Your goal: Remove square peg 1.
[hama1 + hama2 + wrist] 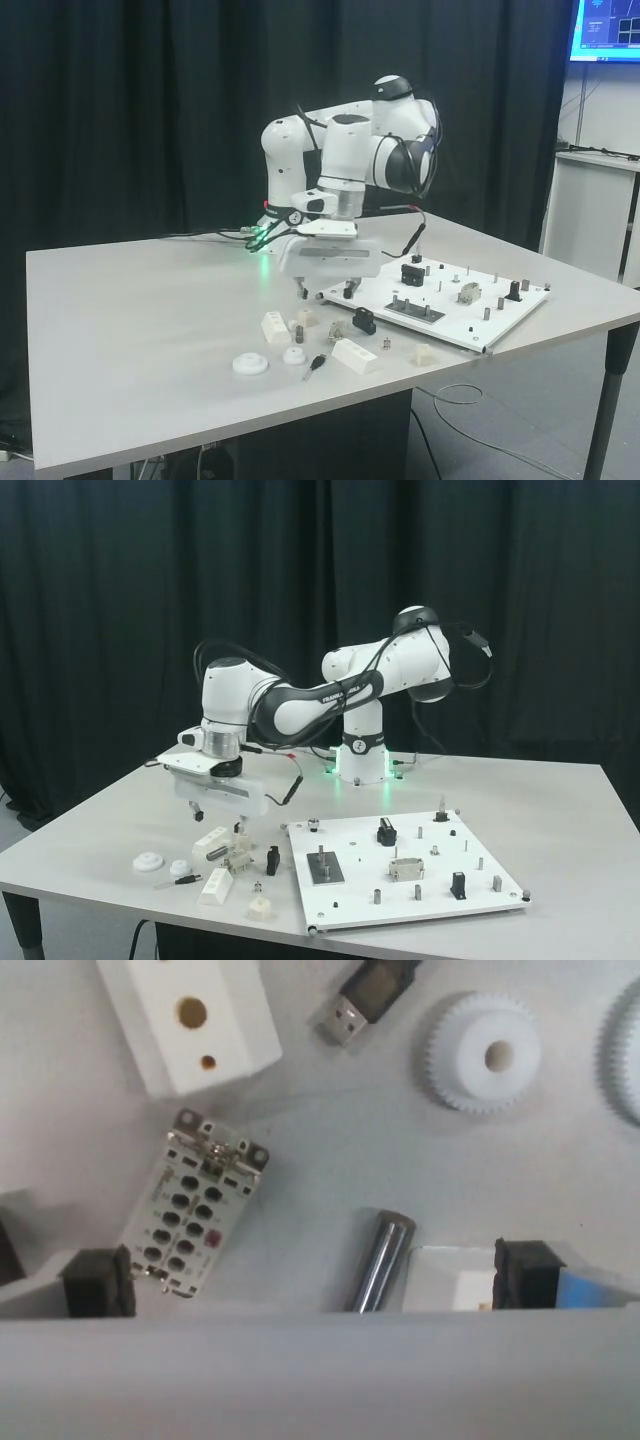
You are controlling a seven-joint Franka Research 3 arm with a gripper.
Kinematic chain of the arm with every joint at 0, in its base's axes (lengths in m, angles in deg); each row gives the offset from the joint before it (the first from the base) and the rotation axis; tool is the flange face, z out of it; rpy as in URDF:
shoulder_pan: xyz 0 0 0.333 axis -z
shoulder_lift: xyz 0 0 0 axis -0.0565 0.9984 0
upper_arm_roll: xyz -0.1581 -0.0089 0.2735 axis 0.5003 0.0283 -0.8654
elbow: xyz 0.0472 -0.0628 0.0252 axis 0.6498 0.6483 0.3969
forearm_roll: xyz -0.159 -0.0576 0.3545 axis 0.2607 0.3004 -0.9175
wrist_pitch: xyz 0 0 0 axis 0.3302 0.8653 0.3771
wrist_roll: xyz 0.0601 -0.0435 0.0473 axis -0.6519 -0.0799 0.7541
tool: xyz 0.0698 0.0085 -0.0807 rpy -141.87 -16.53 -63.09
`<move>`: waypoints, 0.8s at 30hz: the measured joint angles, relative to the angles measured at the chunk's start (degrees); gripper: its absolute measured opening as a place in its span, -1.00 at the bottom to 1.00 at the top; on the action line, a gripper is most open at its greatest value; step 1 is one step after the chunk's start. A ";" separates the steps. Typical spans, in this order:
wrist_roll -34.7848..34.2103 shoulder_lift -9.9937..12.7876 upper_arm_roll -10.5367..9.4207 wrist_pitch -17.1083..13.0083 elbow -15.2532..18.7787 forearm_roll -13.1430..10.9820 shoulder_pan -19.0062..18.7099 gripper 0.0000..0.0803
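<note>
Two black fingertips (97, 1282) of the gripper (312, 1280) are seen spread wide apart, with nothing pinched between them. Between them, on the grey table (330, 1150), a metal cylinder (380, 1260) and a white square peg (448, 1280) are found side by side, the peg just beside one fingertip. In the second room view the gripper is held low over loose parts left of centre, beside the white board (400, 880). A connector (190, 1210) and a white gear (485, 1055) are seen nearby.
</note>
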 joint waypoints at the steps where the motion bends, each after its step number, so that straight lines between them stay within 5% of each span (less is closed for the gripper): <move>1: 0.42 -0.01 0.02 0.08 -0.12 0.05 0.00 0.99; 24: 4.65 -0.04 0.61 3.30 -1.08 0.63 -1.79 0.99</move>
